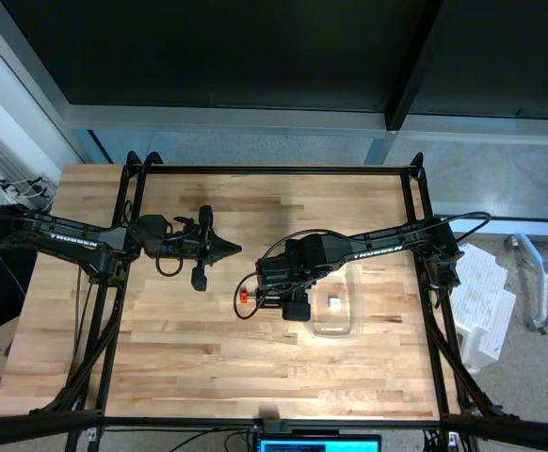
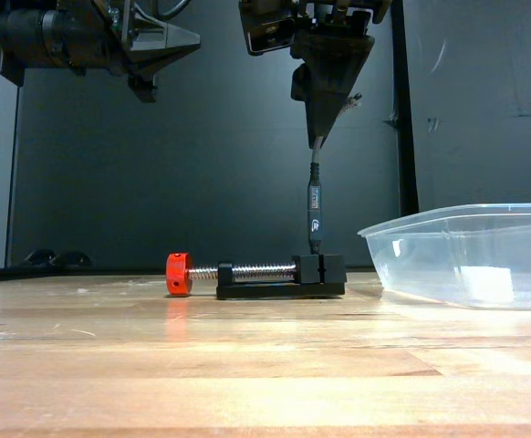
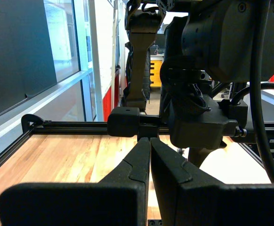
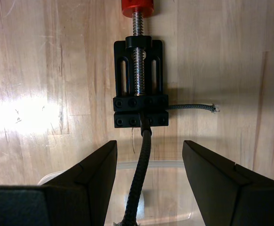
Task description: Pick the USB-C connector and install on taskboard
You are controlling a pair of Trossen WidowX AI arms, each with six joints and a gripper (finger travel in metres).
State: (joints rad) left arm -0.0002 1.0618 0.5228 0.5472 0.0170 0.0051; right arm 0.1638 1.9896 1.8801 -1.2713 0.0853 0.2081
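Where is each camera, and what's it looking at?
High: above the near edge, looking down; left tool left of centre, right tool over taskboard.
Low: table height, looking level; both tools overhead.
Left wrist: along its shut tool, toward the right arm.
Right wrist: down between open fingers.
Shared: low and right wrist both show USB-C connector.

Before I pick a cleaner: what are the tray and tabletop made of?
Clear rectangular tray: glossy see-through plastic, apparently. Pale tabletop: wood planks, grain visible, slight sheen. Left end effector hangs shut at left; right end effector open above black taskboard.
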